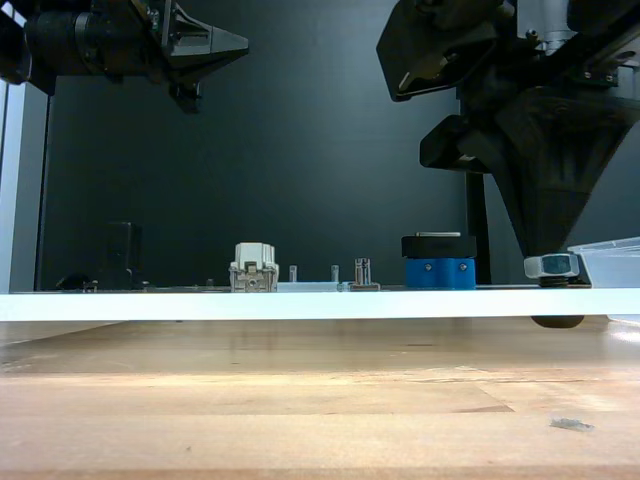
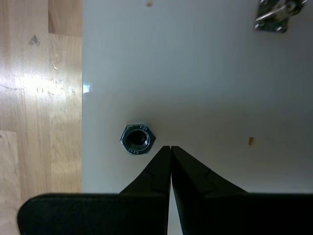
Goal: Pick the M12 fastener and fasten on the M12 threads
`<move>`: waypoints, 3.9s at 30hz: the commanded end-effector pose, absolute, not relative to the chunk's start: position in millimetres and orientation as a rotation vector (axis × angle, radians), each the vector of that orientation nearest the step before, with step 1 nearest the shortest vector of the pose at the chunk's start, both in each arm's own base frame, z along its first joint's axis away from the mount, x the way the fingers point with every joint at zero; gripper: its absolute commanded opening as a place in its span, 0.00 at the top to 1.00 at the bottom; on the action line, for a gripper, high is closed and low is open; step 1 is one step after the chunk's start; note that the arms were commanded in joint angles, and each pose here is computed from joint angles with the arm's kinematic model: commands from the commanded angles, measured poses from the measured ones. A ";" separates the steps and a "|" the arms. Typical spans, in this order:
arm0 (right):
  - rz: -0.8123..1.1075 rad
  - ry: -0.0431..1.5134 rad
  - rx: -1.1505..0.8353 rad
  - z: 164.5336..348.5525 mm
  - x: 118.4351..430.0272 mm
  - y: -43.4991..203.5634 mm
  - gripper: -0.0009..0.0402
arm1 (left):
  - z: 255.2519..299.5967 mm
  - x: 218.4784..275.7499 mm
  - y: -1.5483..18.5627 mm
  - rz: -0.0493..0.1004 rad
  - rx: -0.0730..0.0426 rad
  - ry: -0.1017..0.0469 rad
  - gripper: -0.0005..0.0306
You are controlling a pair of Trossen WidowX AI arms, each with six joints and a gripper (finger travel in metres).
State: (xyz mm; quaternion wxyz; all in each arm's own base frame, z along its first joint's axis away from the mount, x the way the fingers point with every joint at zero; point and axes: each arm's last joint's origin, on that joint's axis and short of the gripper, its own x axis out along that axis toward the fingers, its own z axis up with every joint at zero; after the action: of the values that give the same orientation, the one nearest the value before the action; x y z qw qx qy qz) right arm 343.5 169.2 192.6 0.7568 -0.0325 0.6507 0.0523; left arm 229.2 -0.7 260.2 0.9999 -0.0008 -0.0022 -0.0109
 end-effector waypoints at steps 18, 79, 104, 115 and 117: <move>0.409 1.495 0.094 195.4 339.7 177.2 0.98 | 260.2 229.2 -0.7 -0.022 -0.002 -0.005 0.98; 0.181 1.334 -0.066 206.7 336.0 164.3 0.98 | 260.2 229.2 -0.7 -0.022 -0.002 -0.005 0.98; 0.142 1.357 -0.060 188.5 337.6 171.1 0.98 | 260.2 229.2 -0.6 -0.022 -0.002 -0.004 0.98; 0.452 1.464 0.131 191.6 332.2 179.6 0.98 | 260.2 229.2 -0.7 -0.022 -0.002 -0.005 0.98; 0.437 1.461 0.122 194.4 330.9 178.3 0.98 | 260.2 229.2 -0.6 -0.022 -0.002 -0.004 0.98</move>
State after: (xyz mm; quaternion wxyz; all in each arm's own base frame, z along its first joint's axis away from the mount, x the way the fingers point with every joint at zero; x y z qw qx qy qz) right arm 331.6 179.9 191.5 0.7179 0.0588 0.6633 0.2029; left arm 229.2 -0.7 260.2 0.9999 -0.0008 -0.0022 -0.0109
